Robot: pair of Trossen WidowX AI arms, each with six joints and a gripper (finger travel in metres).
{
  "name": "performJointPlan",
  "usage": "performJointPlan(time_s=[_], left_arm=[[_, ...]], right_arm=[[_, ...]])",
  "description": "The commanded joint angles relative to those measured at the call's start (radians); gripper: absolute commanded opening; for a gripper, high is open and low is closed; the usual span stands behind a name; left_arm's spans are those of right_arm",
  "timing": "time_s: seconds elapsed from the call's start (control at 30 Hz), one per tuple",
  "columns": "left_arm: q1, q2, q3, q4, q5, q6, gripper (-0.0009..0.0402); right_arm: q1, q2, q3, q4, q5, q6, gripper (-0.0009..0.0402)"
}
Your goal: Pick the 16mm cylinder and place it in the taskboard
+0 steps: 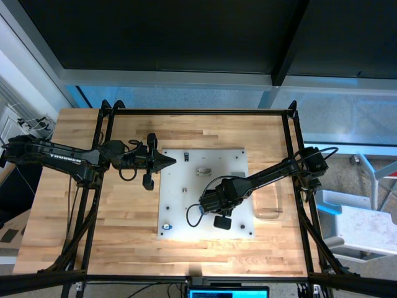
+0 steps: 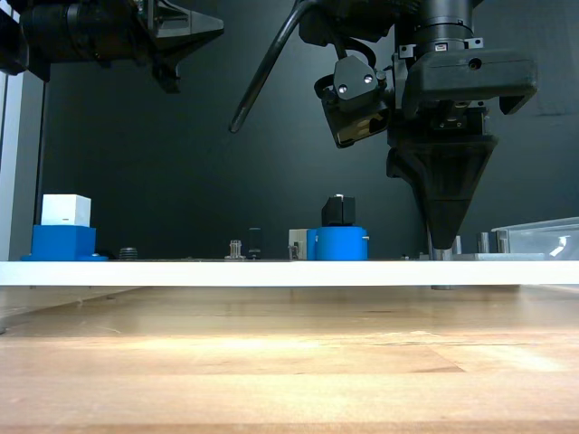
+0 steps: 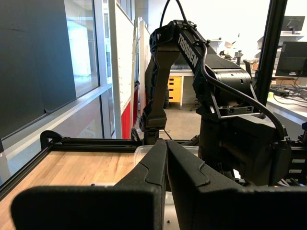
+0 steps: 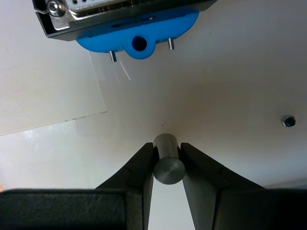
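My right gripper [image 4: 167,149] is shut on the 16mm cylinder [image 4: 168,162], a short grey metal rod held upright between the two fingers. It points straight down over the taskboard [image 4: 240,72], the white plate [image 1: 186,233], near its middle. In the low view the gripper's tip [image 2: 441,240] hangs just above the board's edge [image 2: 271,273], and the cylinder's lower end [image 2: 441,254] meets the board surface. My left gripper [image 1: 170,160] is parked high over the board's left edge, fingers pressed together [image 3: 166,143] on nothing.
A blue fitting with a metal connector [image 4: 139,33] sits just beyond the cylinder, also seen as the blue round base [image 2: 337,244]. A blue block with a white cube [image 2: 63,231] stands at the board's near left corner. A clear plastic tray [image 1: 270,205] lies right of the board.
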Motion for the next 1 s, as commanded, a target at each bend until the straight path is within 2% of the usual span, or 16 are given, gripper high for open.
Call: performJointPlan(time_s=[0.03, 0.13, 0.43, 0.57, 0.7, 1.0], left_arm=[[0.0, 0.0, 0.0, 0.0, 0.0, 0.0, 0.0], [0.0, 0.0, 0.0, 0.0, 0.0, 0.0, 0.0], [0.0, 0.0, 0.0, 0.0, 0.0, 0.0, 0.0], [0.0, 0.0, 0.0, 0.0, 0.0, 0.0, 0.0], [0.0, 0.0, 0.0, 0.0, 0.0, 0.0, 0.0], [0.0, 0.0, 0.0, 0.0, 0.0, 0.0, 0.0]], right_arm=[[0.0, 0.001, 0.001, 0.0, 0.0, 0.0, 0.0039], [0.0, 0.001, 0.001, 0.0, 0.0, 0.001, 0.0059], [0.001, -0.003, 0.001, -0.002, 0.001, 0.005, 0.0172], [0.001, -0.011, 0.001, -0.009, 0.001, 0.005, 0.0207], [0.001, -0.039, 0.001, -0.035, 0.001, 0.004, 0.0222], [0.001, -0.14, 0.001, -0.104, 0.002, 0.004, 0.022]])
